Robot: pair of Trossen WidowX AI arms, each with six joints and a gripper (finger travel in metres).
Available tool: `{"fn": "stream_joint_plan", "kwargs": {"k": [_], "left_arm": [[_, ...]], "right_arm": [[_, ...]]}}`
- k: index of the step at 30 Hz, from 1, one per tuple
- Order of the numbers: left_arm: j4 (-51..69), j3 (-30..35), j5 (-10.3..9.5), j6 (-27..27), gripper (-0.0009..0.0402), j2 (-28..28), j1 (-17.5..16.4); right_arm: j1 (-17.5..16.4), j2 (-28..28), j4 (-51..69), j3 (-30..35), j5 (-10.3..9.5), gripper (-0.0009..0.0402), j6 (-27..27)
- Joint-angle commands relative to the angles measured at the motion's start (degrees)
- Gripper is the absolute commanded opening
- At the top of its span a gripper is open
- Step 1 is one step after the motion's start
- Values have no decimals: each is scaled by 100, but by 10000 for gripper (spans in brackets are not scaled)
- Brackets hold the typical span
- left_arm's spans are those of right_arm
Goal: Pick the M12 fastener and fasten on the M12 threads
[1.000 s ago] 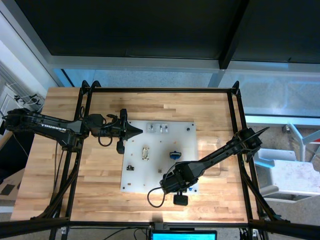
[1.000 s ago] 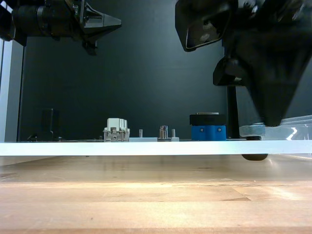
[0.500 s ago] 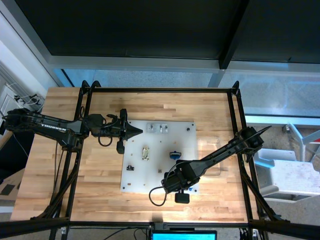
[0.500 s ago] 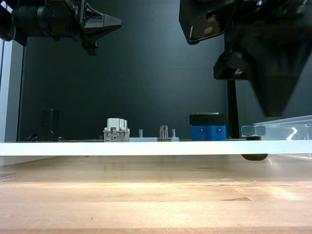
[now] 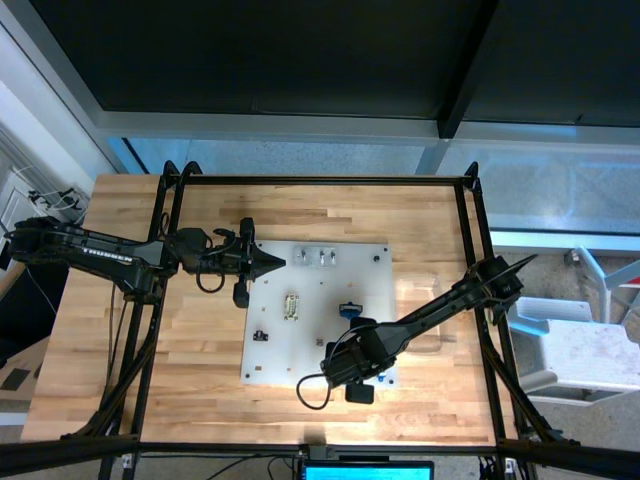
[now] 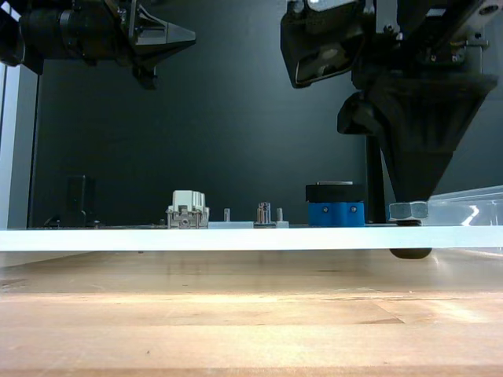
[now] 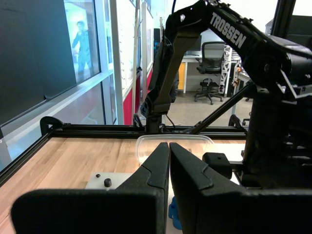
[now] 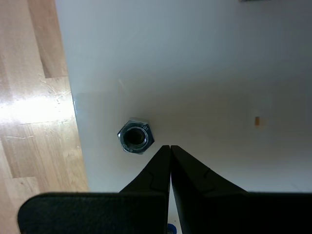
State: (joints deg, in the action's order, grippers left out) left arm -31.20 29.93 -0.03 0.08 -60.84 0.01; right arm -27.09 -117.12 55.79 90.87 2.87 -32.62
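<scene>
I see both arms in matte black: slim tubular links, chunky joints, white TROSSEN lettering [image 7: 229, 30] along a link, and a black cable loop [image 5: 299, 395] at the right wrist. The left end effector [image 5: 283, 263], above the white board's [image 5: 285, 355] far left edge, and the right end effector [image 8: 170, 146], above its near right edge, each taper to two black wedge fingers pressed together.
</scene>
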Motion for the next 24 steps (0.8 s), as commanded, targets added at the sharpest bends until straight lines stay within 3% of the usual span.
{"fn": "stream_joint_plan", "kwargs": {"k": [1, 3, 4, 5, 12, 17, 22, 24], "left_arm": [[0, 2, 0, -2, 0, -2, 0], [0, 2, 0, -4, 0, -2, 0], [0, 2, 0, -2, 0, -2, 0], [2, 2, 0, -2, 0, -2, -2], [4, 2, 2, -2, 0, -2, -2], [2, 2, 0, -2, 0, -2, -2], [4, 2, 0, -2, 0, -2, 0], [2, 2, 0, -2, 0, -2, 0]], "right_arm": [[0, 2, -229, 0, -702, 0, 96], [0, 13, -407, 0, -1631, 0, 424], [0, 17, -424, 2, -1954, 0, 549], [-2, 24, -407, 0, -2081, 0, 623], [-4, 79, -227, 0, -1766, 0, 562], [-4, 144, -227, 0, -1172, 0, 214], [-2, 190, -149, 2, -372, 0, -15], [0, 190, -127, 2, -160, 0, -13]]}}
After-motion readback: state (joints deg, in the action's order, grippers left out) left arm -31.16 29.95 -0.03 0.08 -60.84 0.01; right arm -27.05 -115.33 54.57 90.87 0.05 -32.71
